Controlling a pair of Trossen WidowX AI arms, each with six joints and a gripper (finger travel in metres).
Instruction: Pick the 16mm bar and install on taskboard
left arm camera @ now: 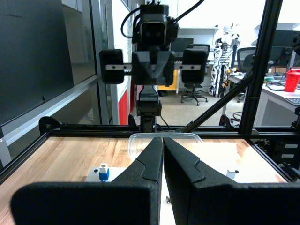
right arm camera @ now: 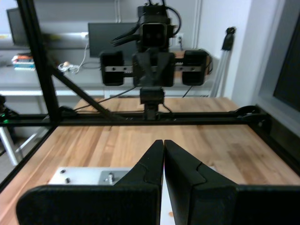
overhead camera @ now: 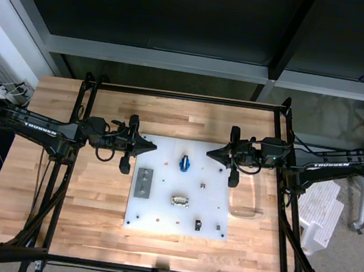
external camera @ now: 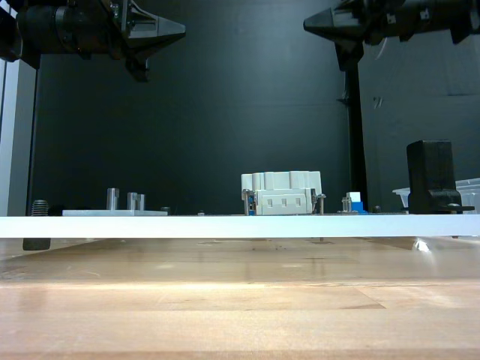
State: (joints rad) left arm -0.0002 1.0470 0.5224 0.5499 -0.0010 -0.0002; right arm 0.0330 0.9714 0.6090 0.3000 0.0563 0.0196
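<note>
The white taskboard lies mid-table and carries a grey metal block and a blue connector. I cannot find the 16mm bar in any view. My left gripper hovers high over the board's far left corner, pointing inward. Its fingers are pressed together with nothing between them, so it is shut. Facing it over the far right corner, my right gripper is likewise shut and holds nothing. In the low view both tips hang well above the board.
A clear plastic tray sits just right of the board. On the board stand a beige multi-pin connector and a small black block. The black frame rails border the wooden table.
</note>
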